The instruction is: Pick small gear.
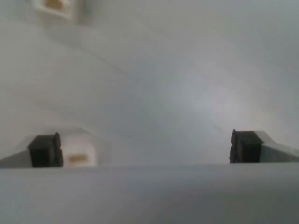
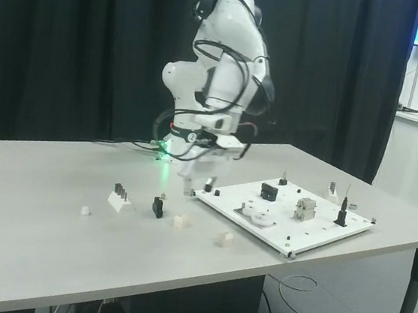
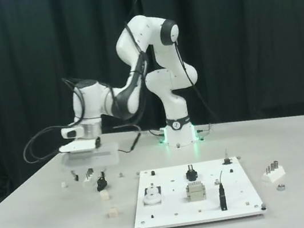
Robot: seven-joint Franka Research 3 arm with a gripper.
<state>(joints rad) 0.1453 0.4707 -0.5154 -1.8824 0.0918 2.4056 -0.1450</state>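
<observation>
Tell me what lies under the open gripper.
Under the gripper, its fingers wide apart, only bare grey table shows. A small white block sits beside one fingertip. No small gear is visible; the wrist's grey edge covers the nearest strip.

Grey table [image 2: 40, 243]: white board [image 2: 321, 233], small white blocks [image 2: 224, 238].
</observation>
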